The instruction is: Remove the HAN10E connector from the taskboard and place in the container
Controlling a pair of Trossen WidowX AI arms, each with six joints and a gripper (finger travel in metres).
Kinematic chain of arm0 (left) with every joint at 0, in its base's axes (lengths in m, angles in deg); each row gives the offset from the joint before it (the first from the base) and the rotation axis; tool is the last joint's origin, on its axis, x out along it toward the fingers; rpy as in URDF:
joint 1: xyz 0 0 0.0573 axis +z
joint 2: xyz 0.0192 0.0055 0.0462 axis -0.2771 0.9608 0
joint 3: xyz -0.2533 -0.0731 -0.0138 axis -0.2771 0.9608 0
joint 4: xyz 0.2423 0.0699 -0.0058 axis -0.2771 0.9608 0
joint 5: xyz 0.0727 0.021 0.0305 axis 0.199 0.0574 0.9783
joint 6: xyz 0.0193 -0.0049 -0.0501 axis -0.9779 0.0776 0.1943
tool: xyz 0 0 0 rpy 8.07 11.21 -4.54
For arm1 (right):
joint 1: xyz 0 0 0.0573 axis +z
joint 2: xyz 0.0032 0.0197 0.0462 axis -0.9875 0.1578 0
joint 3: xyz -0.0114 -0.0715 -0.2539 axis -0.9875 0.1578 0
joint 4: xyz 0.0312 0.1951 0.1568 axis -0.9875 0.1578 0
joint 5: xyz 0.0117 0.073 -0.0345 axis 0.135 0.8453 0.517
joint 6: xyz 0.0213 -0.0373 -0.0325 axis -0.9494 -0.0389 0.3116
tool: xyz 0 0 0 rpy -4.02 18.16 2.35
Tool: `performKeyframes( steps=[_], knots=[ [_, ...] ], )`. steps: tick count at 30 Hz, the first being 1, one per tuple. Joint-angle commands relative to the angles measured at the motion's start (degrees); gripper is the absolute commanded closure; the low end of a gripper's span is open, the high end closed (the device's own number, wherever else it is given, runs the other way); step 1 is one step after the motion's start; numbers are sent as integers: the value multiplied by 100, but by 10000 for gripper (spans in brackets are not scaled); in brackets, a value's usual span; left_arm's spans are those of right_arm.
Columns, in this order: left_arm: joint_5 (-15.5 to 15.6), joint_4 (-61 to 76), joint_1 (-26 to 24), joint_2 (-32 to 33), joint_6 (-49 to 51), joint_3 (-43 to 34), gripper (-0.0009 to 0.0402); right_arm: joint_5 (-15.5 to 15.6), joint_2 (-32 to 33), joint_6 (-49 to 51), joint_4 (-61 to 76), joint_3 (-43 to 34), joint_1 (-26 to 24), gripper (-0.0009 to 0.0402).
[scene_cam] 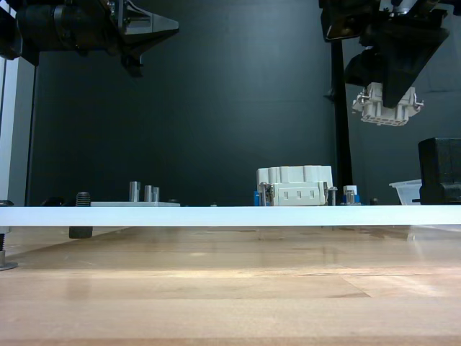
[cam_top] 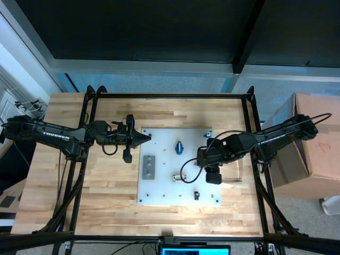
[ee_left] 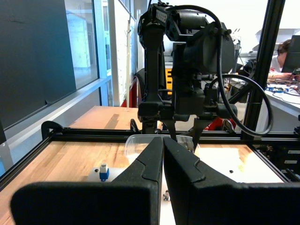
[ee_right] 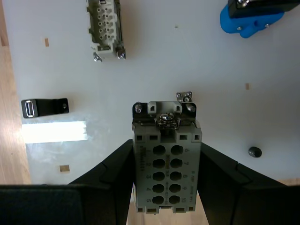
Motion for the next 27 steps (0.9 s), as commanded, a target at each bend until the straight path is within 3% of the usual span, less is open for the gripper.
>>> performKeyframes(
  steps=[1,14,27],
  knots=[
    [0,-2,0,0,-2,-2,393,-4,-160,20,-17,127,2,391],
    [-2,-2,2,0,-2,-2,393,-7,-822,-2,-79,807,2,391],
    [-2,-2,2,0,-2,-2,393,-7,-1075,20,-90,868,2,391]
  ],
)
